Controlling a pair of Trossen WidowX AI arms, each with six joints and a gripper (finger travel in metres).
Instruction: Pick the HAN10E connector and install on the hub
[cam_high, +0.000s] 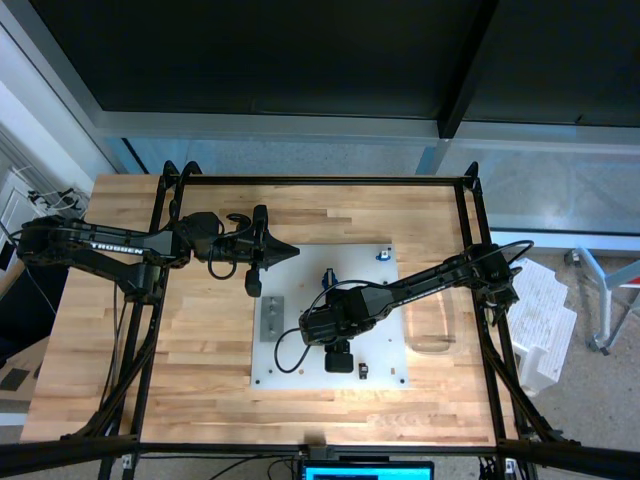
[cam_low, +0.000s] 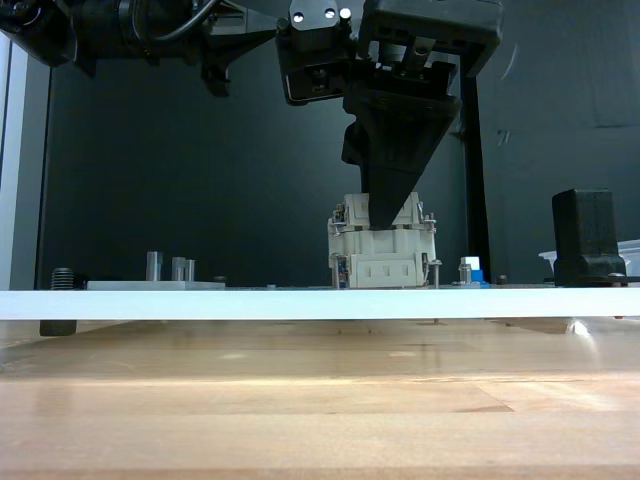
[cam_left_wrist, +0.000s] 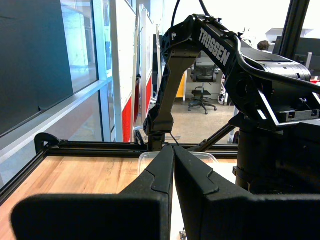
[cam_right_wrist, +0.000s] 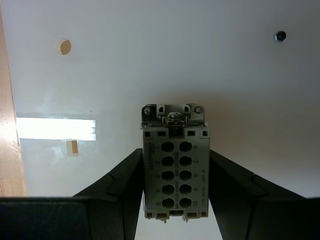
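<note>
- Right hand (cam_low: 388, 218): low over the white plate (cam_high: 285, 365), at about 6 o'clock of the plate's centre in the high view. Its two fingers (cam_right_wrist: 120, 180) pinch the plug by its long sides.
- Plug (cam_right_wrist: 176, 170): a light-grey block held upright. Its face, with two rows of five round holes, is turned toward the right wrist camera. A metal clamp and screws sit at one short end.
- Socket base (cam_low: 385, 268): in the low view, a slightly wider beige block standing on the plate directly under the plug. The plug appears to rest on it, but whether it is fully seated cannot be told.
- Left hand (cam_left_wrist: 173, 155): fingers pressed together and holding nothing. It is raised above the table (cam_high: 200, 400) near the plate's 10 o'clock corner, well apart from the plug.
- Grey two-hole block (cam_high: 271, 318): stands on the plate at 10 o'clock of the right hand.
- Blue part (cam_high: 384, 253): at the plate's 1 o'clock corner. A second blue piece (cam_high: 328, 277) lies at 12 o'clock of the right hand.
- Small black part (cam_high: 363, 372): on the plate, just beside the right hand at 4 o'clock.
- Clear tub (cam_high: 432, 325): on the table against the plate's 3 o'clock edge.
</note>
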